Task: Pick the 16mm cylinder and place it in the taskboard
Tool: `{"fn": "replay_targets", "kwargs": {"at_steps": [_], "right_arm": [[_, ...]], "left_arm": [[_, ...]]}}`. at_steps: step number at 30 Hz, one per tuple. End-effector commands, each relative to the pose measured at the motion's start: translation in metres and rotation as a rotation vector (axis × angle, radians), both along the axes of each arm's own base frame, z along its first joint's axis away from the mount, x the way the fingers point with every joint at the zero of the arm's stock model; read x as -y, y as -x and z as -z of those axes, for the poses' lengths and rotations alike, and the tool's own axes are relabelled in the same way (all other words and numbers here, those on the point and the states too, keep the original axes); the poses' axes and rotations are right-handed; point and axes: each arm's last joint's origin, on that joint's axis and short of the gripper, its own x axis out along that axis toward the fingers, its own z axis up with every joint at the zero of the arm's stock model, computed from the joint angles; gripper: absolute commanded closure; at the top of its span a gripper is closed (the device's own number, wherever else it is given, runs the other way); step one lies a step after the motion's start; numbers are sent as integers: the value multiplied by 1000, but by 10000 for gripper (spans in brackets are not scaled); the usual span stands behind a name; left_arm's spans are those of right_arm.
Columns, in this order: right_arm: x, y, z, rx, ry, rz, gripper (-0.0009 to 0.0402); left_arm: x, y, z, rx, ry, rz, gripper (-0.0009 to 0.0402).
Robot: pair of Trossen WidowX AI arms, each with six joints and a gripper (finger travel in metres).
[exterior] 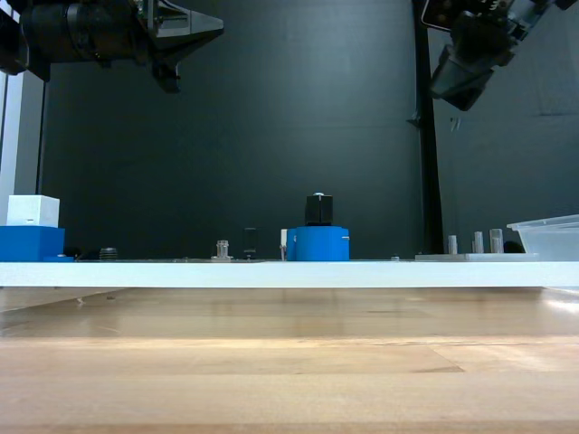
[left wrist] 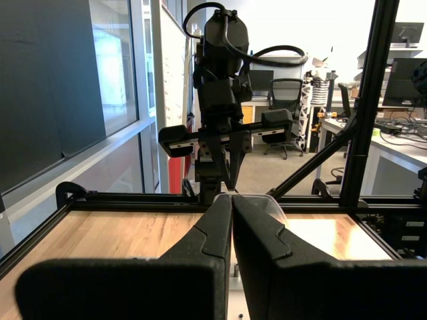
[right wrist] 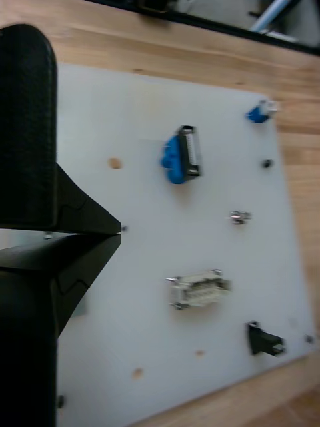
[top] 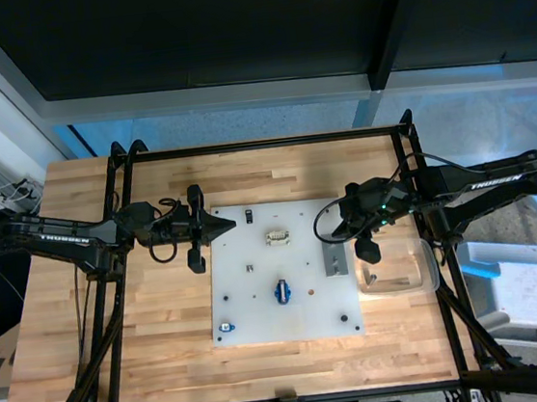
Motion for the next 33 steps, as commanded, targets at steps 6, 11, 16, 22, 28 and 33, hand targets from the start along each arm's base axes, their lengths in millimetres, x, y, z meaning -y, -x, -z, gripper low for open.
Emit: {"fn": "replay_targets", "kwargs": {"at_steps": [6, 11, 16, 22, 28, 33], "right_arm": [[-10, 13, -3, -173, 31, -14, 393], [-16, 21, -1, -255, 25, -6, 393], [-22, 27, 0, -321, 16, -12, 393], [-30, 28, 0, -395, 26, -31, 393], [-42, 26, 3, -435, 29, -55, 393], [-54, 25, 12, -503, 63, -63, 393]], "left_arm": [[0, 0, 0, 0, 0, 0, 393], [0, 0, 0, 0, 0, 0, 393], [0, 0, 0, 0, 0, 0, 393], [0, 0, 0, -1, 0, 0, 393], [0, 0, 0, 0, 0, 0, 393], [0, 0, 0, 0, 0, 0, 393]]}}
